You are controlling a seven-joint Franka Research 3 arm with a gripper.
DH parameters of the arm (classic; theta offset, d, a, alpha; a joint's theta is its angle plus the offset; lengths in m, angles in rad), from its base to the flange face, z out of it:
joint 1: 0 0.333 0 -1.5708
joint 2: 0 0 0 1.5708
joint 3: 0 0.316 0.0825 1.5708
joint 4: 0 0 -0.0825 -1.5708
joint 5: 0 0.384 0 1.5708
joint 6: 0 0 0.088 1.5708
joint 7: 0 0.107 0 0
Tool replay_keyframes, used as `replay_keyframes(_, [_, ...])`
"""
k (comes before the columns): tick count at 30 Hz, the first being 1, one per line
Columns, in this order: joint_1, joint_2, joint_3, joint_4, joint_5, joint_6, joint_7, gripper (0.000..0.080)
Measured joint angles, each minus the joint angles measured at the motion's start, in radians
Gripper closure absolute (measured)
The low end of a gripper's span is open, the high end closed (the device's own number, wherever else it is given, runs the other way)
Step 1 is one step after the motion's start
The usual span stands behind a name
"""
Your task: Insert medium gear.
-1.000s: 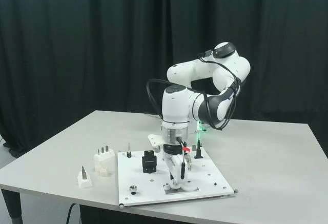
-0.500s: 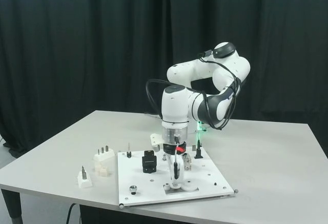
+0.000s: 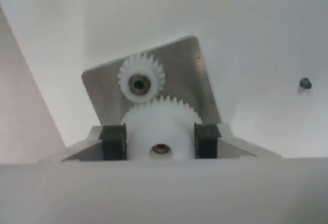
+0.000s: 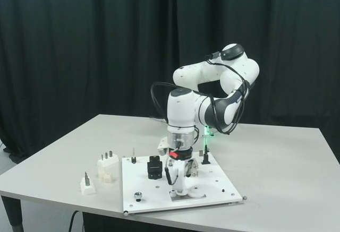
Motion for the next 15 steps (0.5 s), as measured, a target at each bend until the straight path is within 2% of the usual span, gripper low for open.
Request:
replay_keyframes(7, [0.000,0.001,0.001,0.000,0.000,0.003,0.058,0.0522])
replay_keyframes(15, [0.001,0.001,0.001,0.000,-0.001,0.002,0.006,0.0522])
